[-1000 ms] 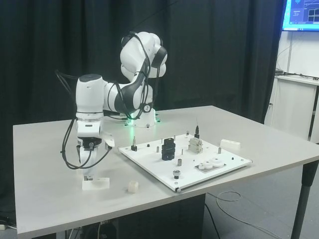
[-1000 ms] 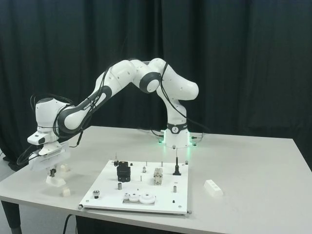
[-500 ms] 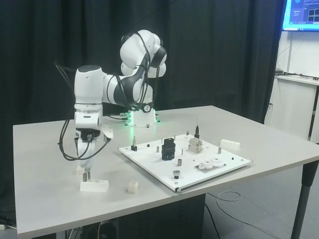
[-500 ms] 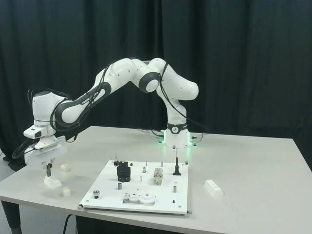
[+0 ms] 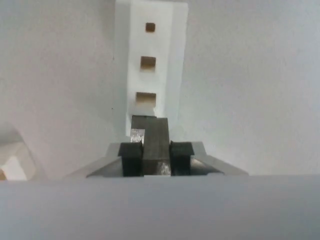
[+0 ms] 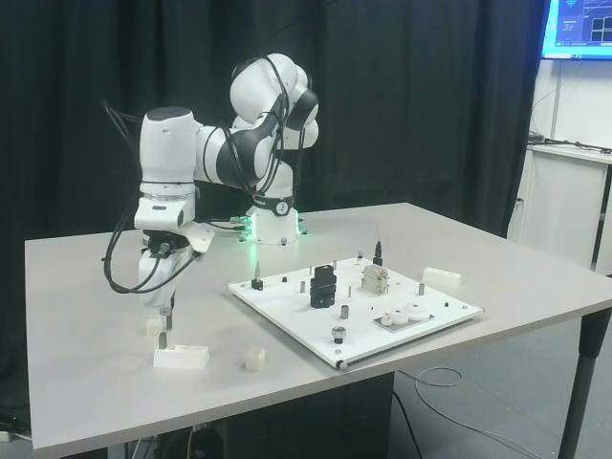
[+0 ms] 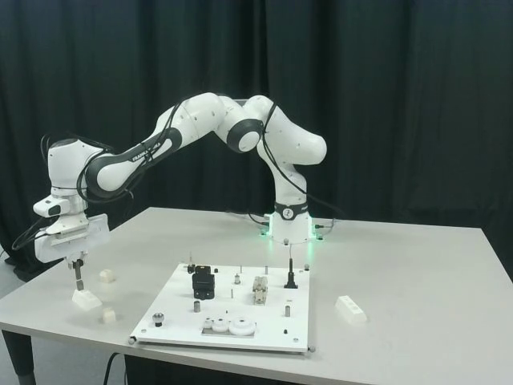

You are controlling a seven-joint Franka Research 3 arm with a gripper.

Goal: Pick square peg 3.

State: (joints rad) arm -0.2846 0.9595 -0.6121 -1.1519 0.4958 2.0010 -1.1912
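Note:
In the wrist view my gripper [image 5: 156,152] is shut on the square peg [image 5: 155,140], a dark grey bar held upright between the black fingertips [image 5: 131,151]. Below it lies the white peg holder [image 5: 150,60], showing three square holes in a row. The first room view shows the gripper [image 6: 164,314] hanging above the holder [image 6: 182,357] near the table's left front, with the peg [image 6: 163,336] clear of the block. In the second room view the gripper [image 7: 78,265] carries the peg [image 7: 78,282] just above the holder [image 7: 86,299].
Two small white cubes [image 6: 254,359] [image 6: 151,326] lie beside the holder. A white assembly board [image 6: 287,296] with black and grey parts sits mid-table. A white block [image 6: 441,276] lies to the right of the board. The arm's base [image 6: 268,229] stands at the back.
The arm has risen straight up from the holder. The peg has come out of the holder and now hangs above it in the shut gripper.

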